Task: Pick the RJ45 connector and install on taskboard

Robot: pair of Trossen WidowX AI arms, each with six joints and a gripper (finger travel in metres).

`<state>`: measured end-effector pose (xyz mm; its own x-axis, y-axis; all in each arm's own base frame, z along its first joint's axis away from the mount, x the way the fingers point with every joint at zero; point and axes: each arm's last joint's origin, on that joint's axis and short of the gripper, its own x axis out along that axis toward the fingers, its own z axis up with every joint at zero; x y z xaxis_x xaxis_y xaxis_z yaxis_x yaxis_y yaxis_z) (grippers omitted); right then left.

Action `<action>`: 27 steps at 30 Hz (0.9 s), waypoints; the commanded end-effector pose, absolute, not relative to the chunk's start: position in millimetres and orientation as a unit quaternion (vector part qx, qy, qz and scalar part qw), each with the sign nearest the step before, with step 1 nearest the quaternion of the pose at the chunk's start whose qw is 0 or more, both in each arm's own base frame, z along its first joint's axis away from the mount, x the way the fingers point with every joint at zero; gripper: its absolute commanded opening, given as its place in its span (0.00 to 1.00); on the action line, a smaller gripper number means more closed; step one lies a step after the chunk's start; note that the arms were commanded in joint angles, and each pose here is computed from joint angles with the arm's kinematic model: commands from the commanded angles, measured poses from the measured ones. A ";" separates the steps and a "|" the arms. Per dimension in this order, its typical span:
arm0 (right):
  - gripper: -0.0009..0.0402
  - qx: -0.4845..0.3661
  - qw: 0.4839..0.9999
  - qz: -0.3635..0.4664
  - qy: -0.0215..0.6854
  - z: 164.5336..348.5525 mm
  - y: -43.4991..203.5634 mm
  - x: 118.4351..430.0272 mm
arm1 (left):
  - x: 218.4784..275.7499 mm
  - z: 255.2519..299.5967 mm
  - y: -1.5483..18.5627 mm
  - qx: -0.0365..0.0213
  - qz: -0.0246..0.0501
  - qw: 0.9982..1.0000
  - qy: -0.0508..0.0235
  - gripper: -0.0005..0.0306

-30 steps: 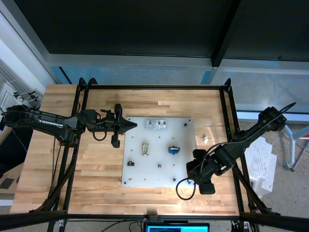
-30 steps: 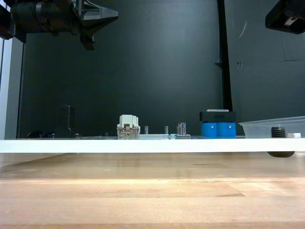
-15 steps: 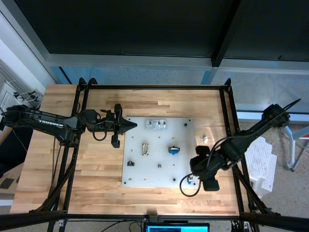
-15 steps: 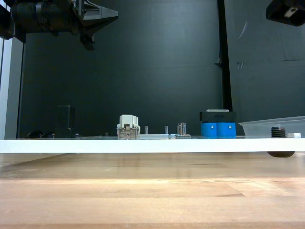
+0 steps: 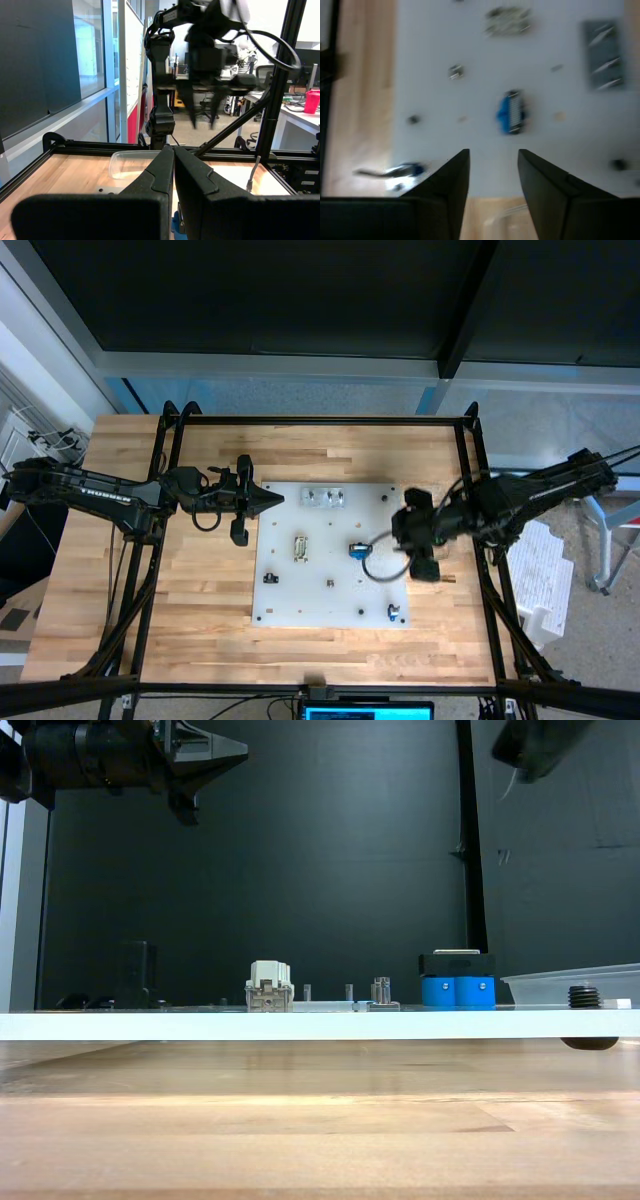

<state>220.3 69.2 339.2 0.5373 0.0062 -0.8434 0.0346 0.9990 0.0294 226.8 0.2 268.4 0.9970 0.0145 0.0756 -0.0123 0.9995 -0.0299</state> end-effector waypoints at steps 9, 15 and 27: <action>0.04 -0.017 0.909 -0.040 0.415 356.0 18.2 225.9 | 226.8 268.6 0.1 -0.015 0.007 0.999 -0.038 0.02; 0.02 -0.019 0.924 -0.037 0.379 361.8 -4.1 229.5 | 226.8 268.6 0.1 -0.015 0.007 0.999 -0.038 0.02; 0.02 -0.012 0.972 -0.008 0.236 347.6 -17.5 233.9 | 226.8 268.6 0.1 -0.015 0.007 0.999 -0.038 0.02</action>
